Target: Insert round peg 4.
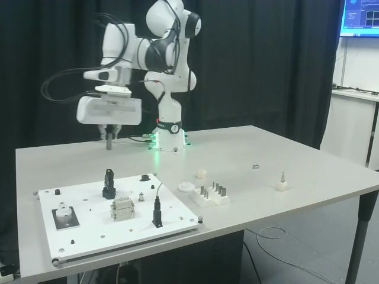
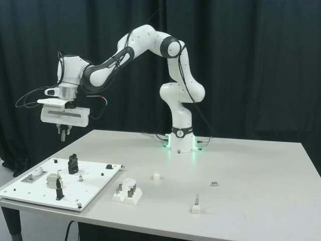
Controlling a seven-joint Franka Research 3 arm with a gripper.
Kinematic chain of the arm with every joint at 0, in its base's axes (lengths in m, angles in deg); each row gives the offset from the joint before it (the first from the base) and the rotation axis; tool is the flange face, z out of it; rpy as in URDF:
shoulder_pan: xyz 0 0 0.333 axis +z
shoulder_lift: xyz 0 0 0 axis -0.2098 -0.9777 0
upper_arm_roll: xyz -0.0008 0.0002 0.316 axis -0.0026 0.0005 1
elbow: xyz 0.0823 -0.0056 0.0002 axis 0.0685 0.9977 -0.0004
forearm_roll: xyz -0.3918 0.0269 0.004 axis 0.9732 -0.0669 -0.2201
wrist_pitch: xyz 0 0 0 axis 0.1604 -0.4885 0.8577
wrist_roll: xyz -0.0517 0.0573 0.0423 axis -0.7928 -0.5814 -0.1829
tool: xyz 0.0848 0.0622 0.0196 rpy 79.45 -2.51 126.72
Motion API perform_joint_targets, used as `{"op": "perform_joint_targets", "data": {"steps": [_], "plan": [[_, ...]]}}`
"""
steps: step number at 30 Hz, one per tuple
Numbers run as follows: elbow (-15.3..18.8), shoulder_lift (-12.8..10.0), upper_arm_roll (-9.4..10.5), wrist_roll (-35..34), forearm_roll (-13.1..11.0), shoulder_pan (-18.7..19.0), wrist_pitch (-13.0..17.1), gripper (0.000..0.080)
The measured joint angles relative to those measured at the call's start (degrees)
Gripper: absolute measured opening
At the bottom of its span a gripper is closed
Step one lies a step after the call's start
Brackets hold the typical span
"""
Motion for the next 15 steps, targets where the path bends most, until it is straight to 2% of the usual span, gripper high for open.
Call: {"op": "perform_joint_targets", "data": {"steps": [8,15], "plan": [[-3.15,-3.2,0.01,11.93,-2.57,-3.72,-0.25,0.0151],[-6.1,-6.31,0.03,19.95,-4.09,-6.19,-1.97,0.0151]]}}
